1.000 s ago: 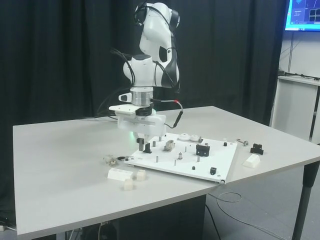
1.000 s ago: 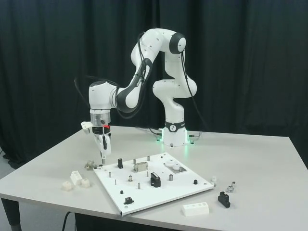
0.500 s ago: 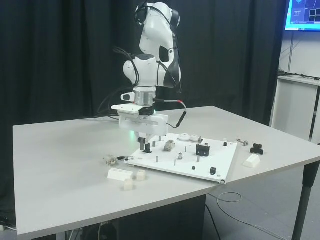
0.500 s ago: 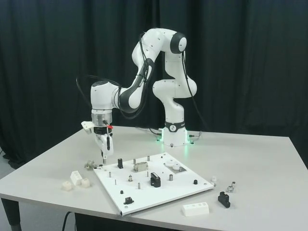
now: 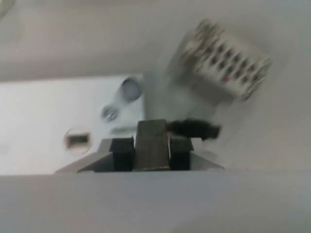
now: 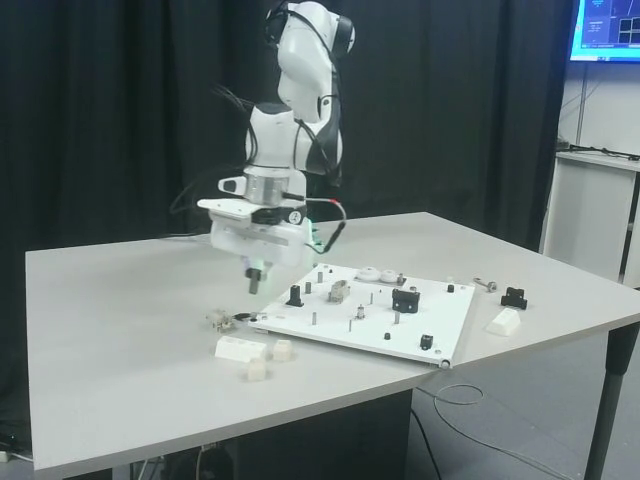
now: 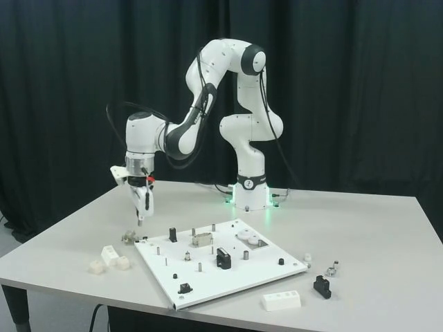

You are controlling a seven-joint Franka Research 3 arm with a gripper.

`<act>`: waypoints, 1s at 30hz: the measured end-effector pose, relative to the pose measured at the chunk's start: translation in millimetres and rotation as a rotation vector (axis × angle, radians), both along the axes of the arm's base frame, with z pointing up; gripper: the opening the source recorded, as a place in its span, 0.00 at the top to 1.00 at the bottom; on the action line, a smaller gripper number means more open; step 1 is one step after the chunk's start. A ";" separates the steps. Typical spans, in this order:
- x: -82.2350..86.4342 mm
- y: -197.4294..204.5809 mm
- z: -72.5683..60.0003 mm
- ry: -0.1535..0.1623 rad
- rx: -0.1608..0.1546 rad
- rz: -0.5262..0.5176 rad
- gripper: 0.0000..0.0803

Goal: Place square peg 4.

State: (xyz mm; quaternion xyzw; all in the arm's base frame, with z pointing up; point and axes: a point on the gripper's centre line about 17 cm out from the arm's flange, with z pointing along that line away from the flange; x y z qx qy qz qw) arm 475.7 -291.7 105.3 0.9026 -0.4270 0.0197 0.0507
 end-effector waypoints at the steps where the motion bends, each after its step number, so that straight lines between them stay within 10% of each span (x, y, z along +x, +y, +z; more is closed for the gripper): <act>1: -1.0 -5.8 1.5 -0.005 -0.009 -0.002 0.81; 16: -15.8 -90.3 18.3 -0.083 -0.128 0.025 0.81; 30: -13.5 -119.4 14.1 -0.138 -0.161 0.007 0.81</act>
